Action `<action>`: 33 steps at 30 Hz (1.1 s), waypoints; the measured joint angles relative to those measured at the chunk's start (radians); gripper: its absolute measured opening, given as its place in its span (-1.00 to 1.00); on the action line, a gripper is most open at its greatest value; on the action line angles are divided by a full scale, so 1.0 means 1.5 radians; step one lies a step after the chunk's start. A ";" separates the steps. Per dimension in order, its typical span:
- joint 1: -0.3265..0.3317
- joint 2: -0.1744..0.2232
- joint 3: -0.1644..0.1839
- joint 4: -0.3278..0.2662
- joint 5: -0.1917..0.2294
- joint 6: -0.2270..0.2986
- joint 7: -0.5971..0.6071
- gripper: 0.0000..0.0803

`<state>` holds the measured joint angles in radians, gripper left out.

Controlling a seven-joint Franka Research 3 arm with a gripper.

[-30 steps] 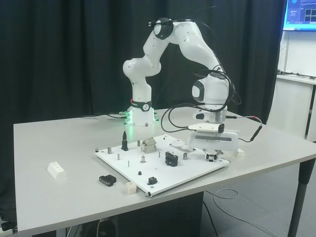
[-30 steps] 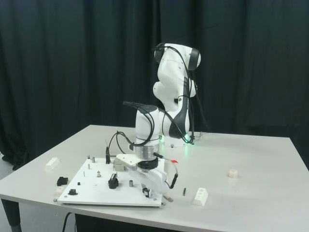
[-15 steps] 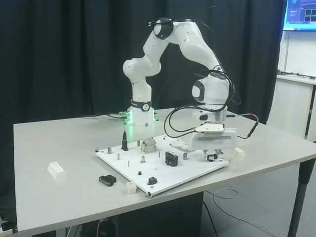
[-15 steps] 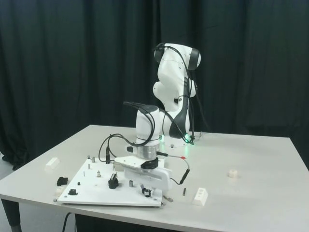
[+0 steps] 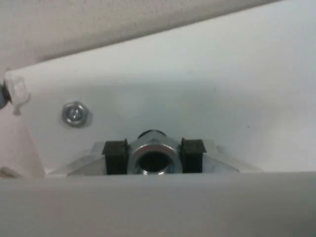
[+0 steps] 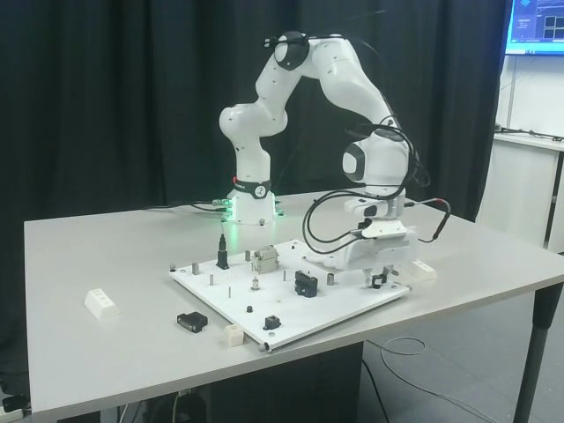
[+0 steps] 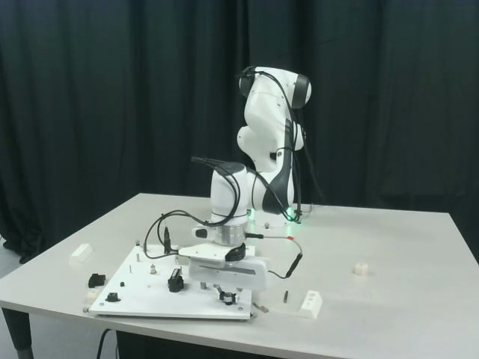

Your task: Remove bolt 4.

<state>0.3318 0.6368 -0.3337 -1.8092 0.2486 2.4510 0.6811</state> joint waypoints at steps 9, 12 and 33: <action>0.000 -0.001 0.000 -0.001 0.000 0.000 -0.084 -0.43; 0.000 -0.001 0.000 -0.001 0.000 0.000 -0.127 -0.43; -0.002 -0.001 0.000 -0.001 0.002 -0.001 -0.393 -0.43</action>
<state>0.3294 0.6348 -0.3330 -1.8104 0.2521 2.4489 0.0923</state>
